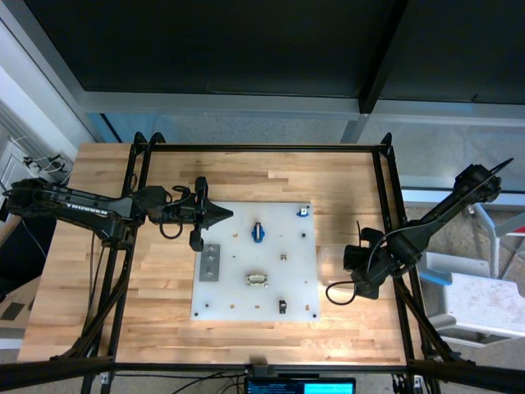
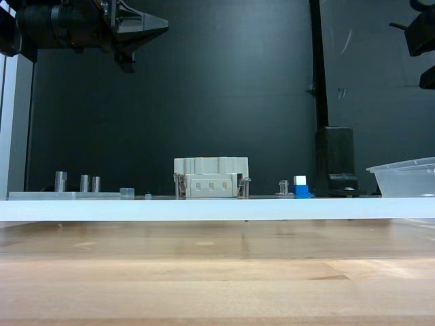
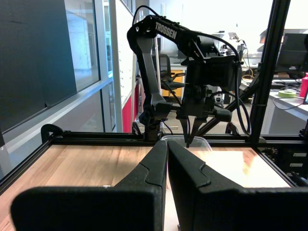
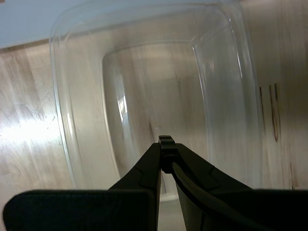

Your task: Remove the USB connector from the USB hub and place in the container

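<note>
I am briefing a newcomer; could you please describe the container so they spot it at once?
Right of the white board sits the container, beneath the right claw, shut on the USB connector; the left claw hovers shut at the board's far left corner. It alone is clear plastic.

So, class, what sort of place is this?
Likely a robotics lab in an office: two arms at a framed wooden table, a white board, desks and glass walls behind. The left gripper hangs shut over the board's far left corner; the right gripper holds the cable over the container.
</note>
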Robot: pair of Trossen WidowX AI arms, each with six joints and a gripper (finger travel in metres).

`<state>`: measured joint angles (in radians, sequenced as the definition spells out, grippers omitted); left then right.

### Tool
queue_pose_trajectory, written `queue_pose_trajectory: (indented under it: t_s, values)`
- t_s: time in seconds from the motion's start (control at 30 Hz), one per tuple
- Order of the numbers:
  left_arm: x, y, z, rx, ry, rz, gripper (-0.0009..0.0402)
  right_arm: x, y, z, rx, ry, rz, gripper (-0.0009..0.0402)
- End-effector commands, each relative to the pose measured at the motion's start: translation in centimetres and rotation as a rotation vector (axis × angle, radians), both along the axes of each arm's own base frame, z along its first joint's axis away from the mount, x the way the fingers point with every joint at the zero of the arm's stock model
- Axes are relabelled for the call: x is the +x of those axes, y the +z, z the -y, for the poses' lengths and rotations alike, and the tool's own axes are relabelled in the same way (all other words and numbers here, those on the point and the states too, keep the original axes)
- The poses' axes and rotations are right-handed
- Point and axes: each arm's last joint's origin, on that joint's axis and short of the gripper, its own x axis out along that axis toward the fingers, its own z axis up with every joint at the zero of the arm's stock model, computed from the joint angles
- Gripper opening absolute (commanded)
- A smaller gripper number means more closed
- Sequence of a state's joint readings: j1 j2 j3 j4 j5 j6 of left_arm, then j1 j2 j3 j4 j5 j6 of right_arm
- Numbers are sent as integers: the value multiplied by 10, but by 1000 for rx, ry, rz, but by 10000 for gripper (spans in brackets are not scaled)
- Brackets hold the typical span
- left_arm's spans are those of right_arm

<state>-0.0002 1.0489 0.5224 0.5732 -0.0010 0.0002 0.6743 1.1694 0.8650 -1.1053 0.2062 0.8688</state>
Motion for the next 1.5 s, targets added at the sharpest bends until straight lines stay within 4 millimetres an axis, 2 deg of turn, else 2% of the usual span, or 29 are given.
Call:
queue_pose_trajectory:
  t_s: [0.03, 0.17, 0.43, 0.63, 0.77, 1.5]
  values:
    - [0, 0, 0, 0, 0, 0, 1, 0, -1, 0, -2, 3, 3, 0]
    - [0, 0, 0, 0, 0, 0, 1, 0, -1, 0, -1, 6, 2, 21]
    - [0, 0, 0, 0, 0, 0, 1, 0, -1, -1, 6, -11, 7, 150]
    - [0, 0, 0, 0, 0, 0, 1, 0, -1, -1, 10, -16, 10, 214]
    - [0, 0, 0, 0, 0, 0, 1, 1, -1, -1, 12, -20, 13, 223]
    - [0, 0, 0, 0, 0, 0, 1, 1, -1, -1, 19, -29, 19, 212]
